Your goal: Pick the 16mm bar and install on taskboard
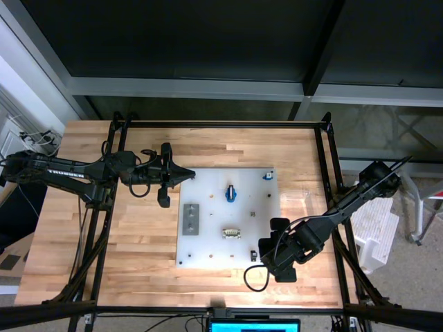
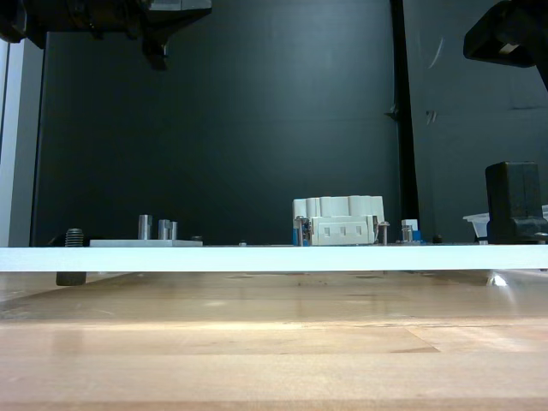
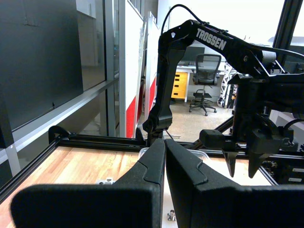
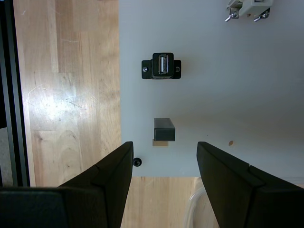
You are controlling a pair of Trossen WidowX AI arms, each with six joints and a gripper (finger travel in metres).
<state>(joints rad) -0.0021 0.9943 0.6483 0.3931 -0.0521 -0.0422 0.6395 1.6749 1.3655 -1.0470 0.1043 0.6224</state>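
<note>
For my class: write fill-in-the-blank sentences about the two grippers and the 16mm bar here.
The left gripper, above the white board's far left corner, is ____.
The right gripper, above the board's near right corner, is ____.
The 16mm bar is in ____ gripper; whether it is among the pegs in the grey block cannot be told.
Missing words: shut; open; neither.

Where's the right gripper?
High view: right gripper, open, over the white board's near-right corner above a black block; left gripper, shut, at its far-left corner.
</note>
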